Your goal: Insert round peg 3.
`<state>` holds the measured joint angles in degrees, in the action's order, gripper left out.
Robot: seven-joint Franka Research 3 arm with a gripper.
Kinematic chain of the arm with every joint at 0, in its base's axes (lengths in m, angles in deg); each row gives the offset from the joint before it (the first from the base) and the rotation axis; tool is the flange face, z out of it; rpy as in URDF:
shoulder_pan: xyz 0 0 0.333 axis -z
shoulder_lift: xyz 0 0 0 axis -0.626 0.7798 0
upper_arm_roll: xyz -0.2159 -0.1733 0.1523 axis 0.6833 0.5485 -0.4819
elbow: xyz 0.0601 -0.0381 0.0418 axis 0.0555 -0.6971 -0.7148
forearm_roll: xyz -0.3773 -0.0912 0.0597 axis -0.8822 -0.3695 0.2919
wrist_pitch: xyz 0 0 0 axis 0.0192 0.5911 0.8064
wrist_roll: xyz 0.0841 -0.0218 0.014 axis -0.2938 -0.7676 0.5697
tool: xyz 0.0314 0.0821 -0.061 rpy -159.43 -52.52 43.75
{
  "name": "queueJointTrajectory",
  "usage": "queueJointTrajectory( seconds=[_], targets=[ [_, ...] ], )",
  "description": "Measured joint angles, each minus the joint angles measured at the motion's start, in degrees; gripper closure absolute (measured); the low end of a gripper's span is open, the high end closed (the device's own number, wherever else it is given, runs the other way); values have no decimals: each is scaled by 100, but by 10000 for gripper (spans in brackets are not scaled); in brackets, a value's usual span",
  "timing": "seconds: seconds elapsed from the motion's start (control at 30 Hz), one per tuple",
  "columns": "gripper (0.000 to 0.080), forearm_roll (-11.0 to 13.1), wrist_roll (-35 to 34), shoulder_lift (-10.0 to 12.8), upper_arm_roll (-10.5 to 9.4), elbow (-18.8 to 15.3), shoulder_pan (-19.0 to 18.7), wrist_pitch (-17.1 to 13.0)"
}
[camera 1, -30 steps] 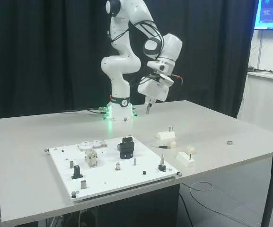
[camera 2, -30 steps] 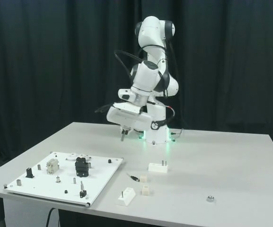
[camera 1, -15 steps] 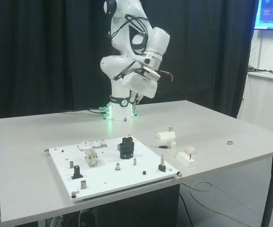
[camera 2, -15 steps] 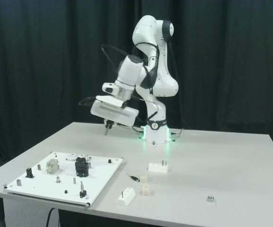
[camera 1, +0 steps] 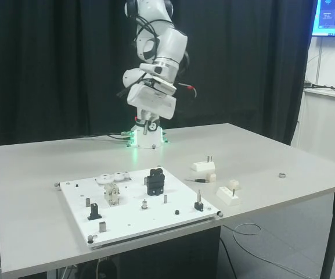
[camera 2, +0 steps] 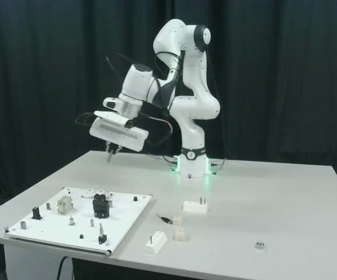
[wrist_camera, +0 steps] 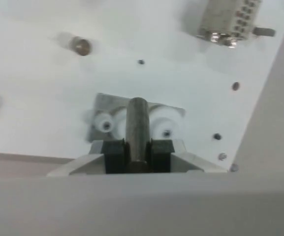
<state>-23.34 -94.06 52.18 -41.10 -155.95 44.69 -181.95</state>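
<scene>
Over the left half of the grey table (camera 2: pixel 285 192), the white assembly board (camera 2: pixel 127 211) now has the arm's attention. In the past second the white Franka arm has swung away from the loose white blocks (camera 2: pixel 195 206) and carried its gripper (camera 2: pixel 110 155) toward the board. That leaves the carry nearly done, with descent and insertion not yet begun.

In the second room view the board lies at about 6 o'clock of the gripper, well below it. The arm's base (camera 2: pixel 193 164) stands at 3 o'clock and the blocks at 4 o'clock.

The arm is folded high, elbow up, its wrist reaching out and tilted down toward the board.

In the wrist view the black fingers (wrist_camera: pixel 113 155) are clamped on the round peg (wrist_camera: pixel 137 125), a grey cylinder jutting out between them. Beyond it sit a pair of white gears (wrist_camera: pixel 106 123) and a grey connector (wrist_camera: pixel 228 22) on the board (wrist_camera: pixel 181 83). Which hole takes the peg cannot be told.
</scene>
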Motion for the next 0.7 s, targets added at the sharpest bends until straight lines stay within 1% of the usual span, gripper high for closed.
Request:
queueJointTrajectory(
  seconds=[0.17, 0.3, 0.57, 0.7],
  targets=[
    [696, 0, 209, 156, 298, 156, 3, -221],
    [696, 0, 353, 340, 532, 324, 7, -410],
    [696, 56, 598, 807, 936, 731, 8, -716],
    [696, 165, 746, 1068, 1112, 957, 8, -816]
  ],
)
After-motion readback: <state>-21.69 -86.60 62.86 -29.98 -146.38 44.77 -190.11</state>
